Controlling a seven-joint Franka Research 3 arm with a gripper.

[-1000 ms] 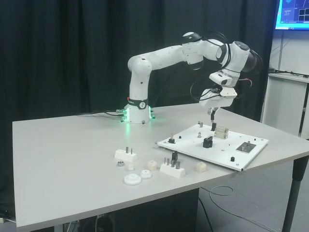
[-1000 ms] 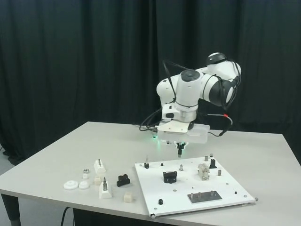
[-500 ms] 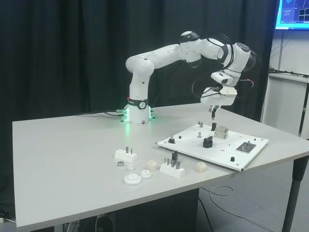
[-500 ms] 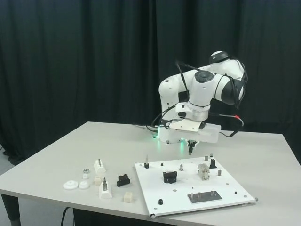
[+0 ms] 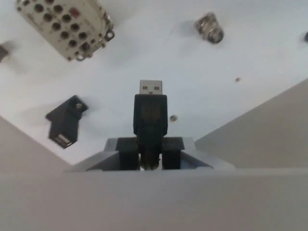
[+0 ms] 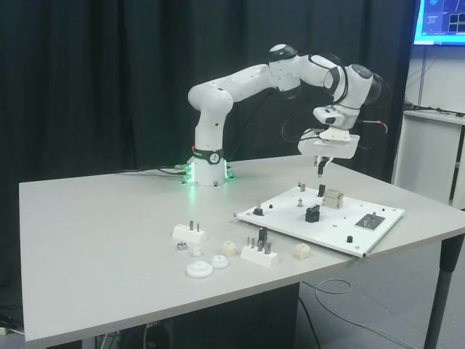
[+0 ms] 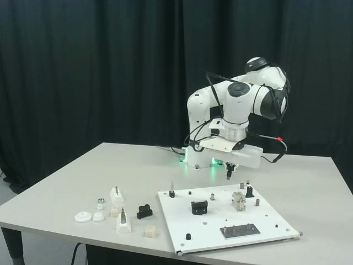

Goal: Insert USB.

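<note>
My gripper [image 5: 150, 146] is shut on a black USB plug [image 5: 150, 114] whose metal tip points down toward the white board [image 5: 192, 72]. In the wrist view a small black USB socket block [image 5: 64, 126] sits near the board's corner, off to one side of the plug and apart from it. In the room views the gripper [image 7: 229, 171] [image 6: 320, 164] hangs above the board's far edge. There it is a short way from the socket block [image 7: 249, 191] [image 6: 320, 190], with air between plug and board.
On the board [image 7: 220, 243] stand a multi-pin connector [image 5: 65, 26] [image 7: 238, 201], a metal stud [image 5: 209, 28], a black block [image 7: 199, 207] and a grey plate [image 7: 239, 230]. Loose white gears [image 6: 196, 270] and white blocks with pins [image 6: 188, 232] lie on the grey table [image 6: 102, 225] beside it.
The arm has carried the plug along the board's far edge toward the socket corner, rising slightly. The gripper stays shut on the plug throughout.
</note>
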